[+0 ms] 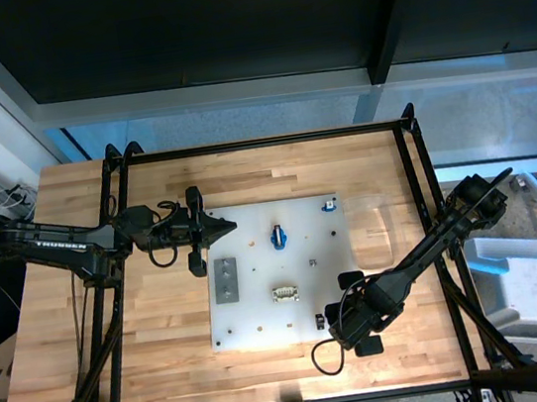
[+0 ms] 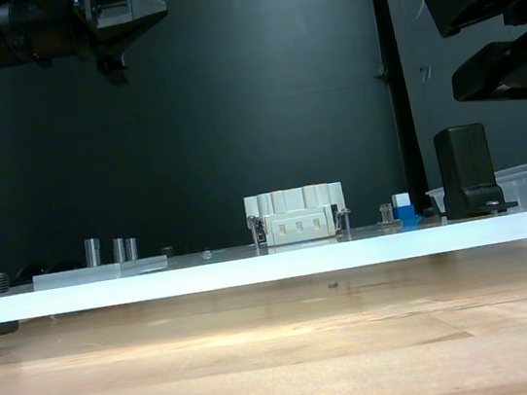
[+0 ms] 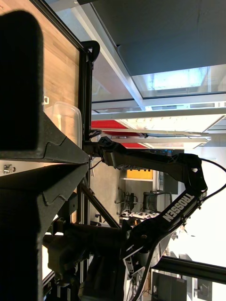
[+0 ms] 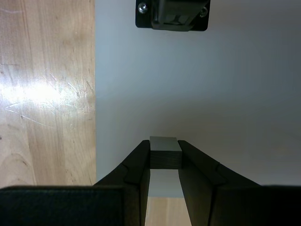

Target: Pick the 16mm bar from the taskboard and place it in the container

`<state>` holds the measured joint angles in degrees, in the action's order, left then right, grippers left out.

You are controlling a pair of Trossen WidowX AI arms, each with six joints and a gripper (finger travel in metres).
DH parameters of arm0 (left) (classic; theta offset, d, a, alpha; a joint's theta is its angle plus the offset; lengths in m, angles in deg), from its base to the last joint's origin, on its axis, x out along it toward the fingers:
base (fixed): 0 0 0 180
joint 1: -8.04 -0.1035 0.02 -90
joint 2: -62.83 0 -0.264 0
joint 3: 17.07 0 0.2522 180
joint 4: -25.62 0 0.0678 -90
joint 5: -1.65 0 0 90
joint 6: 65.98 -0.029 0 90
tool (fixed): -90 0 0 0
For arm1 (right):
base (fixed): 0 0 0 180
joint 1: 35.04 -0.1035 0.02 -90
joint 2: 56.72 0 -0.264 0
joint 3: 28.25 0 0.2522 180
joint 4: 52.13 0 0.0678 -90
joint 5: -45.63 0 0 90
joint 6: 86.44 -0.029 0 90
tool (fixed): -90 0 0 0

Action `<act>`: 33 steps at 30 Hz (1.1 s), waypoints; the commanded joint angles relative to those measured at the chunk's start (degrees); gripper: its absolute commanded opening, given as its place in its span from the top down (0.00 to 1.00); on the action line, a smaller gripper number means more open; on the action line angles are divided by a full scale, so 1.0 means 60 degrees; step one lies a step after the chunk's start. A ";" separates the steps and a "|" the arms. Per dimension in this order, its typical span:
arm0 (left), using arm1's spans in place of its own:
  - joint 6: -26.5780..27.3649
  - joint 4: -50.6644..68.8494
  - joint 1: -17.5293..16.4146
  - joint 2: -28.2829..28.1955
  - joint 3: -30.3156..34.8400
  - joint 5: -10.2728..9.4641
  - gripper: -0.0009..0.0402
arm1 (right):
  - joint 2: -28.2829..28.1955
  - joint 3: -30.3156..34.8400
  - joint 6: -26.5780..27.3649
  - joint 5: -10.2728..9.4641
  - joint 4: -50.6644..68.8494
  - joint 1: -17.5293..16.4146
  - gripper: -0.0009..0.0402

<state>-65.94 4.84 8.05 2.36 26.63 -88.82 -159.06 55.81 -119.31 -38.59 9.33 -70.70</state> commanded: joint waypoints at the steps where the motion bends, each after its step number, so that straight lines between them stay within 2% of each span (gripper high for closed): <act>1: -0.0004 0.0000 0.0000 -0.0004 0.0004 0.0004 0.98 | 0.0113 0.0062 0.0011 0.0025 -0.0036 -0.0004 0.97; 22: -0.0004 0.0000 -0.0004 -0.0004 0.0004 0.0004 0.98 | 0.1355 0.0098 0.0007 0.0025 0.0506 0.0011 0.97; 33: -0.0004 0.0000 0.0000 -0.0004 0.0004 0.0004 0.98 | 0.1749 0.1257 0.0022 0.0080 0.2069 0.0025 0.97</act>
<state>-65.96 4.86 8.05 2.34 26.63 -88.82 -148.86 63.05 -119.15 -38.38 21.46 -70.53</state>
